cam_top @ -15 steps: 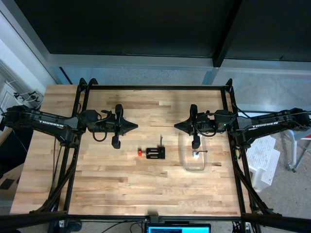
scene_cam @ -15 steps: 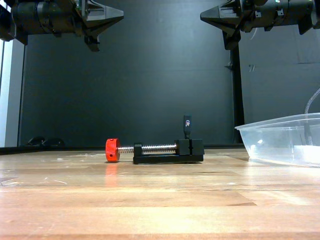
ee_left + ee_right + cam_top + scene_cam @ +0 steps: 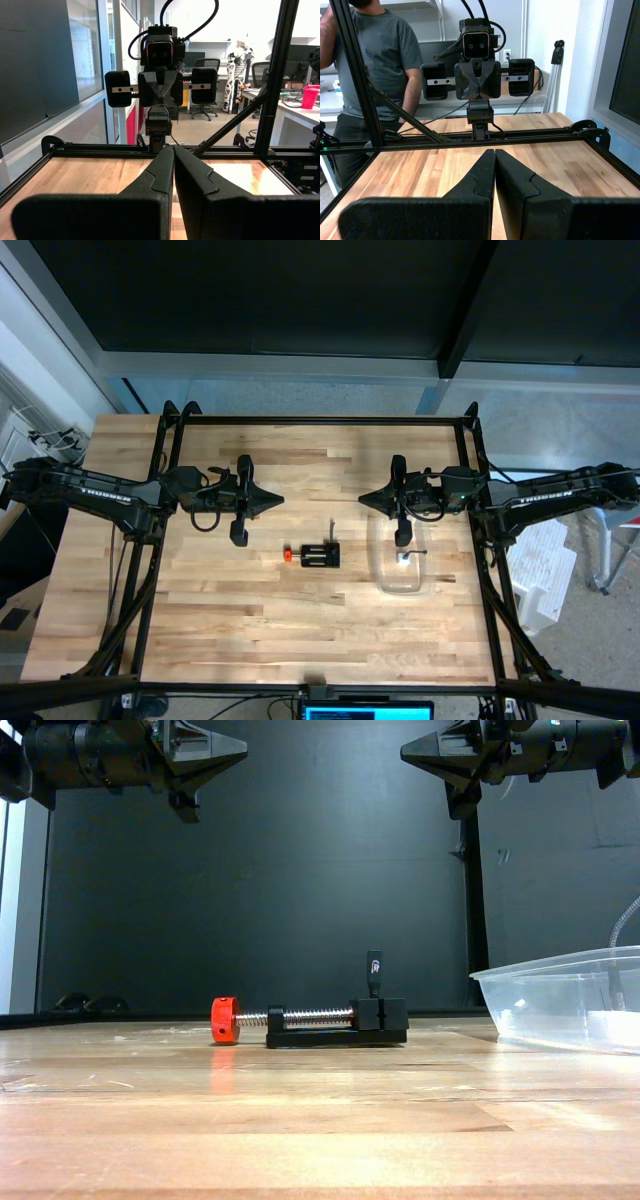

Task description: Pick the USB-C connector and install on taskboard

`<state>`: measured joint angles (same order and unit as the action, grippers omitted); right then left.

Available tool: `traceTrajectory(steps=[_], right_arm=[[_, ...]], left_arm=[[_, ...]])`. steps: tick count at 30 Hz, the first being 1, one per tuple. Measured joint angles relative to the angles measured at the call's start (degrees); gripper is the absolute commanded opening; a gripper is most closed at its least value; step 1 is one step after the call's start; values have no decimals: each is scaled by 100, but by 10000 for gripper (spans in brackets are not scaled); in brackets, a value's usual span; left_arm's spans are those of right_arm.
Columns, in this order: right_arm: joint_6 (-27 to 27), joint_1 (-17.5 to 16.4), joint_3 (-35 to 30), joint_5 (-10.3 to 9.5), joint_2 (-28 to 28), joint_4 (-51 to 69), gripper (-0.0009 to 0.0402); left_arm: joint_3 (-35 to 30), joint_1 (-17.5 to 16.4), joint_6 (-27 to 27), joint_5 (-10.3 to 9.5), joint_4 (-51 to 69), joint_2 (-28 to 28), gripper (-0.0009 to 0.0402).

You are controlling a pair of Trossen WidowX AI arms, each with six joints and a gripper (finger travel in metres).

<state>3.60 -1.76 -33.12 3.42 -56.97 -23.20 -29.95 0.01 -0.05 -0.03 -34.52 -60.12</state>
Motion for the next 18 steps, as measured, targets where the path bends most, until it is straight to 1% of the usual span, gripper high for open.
traceTrajectory(steps=[3, 4, 7, 9, 11, 13, 18], right_arm=[[63, -2, 0, -22, -2, 0, 0], [87, -7, -2, -83, 0, 4, 0], [120, -2, -2, -455, 0, 35, 0], [188, -7, -46, -505, 0, 232, 0], [197, -9, -197, -444, -2, 664, 0], [136, -13, -387, -297, -2, 1161, 0], [52, -20, -927, -332, -2, 2409, 0]], left_arm=[[2, 0, 2, 0, 0, 0, 0], [2, 0, 2, -2, 2, 0, 0], [0, 0, 2, -2, 0, 0, 0], [2, 0, 2, 0, 0, 2, 0], [0, 0, 2, -2, 0, 0, 0], [0, 0, 2, 0, 0, 0, 0], [0, 0, 0, 0, 0, 0, 0]])
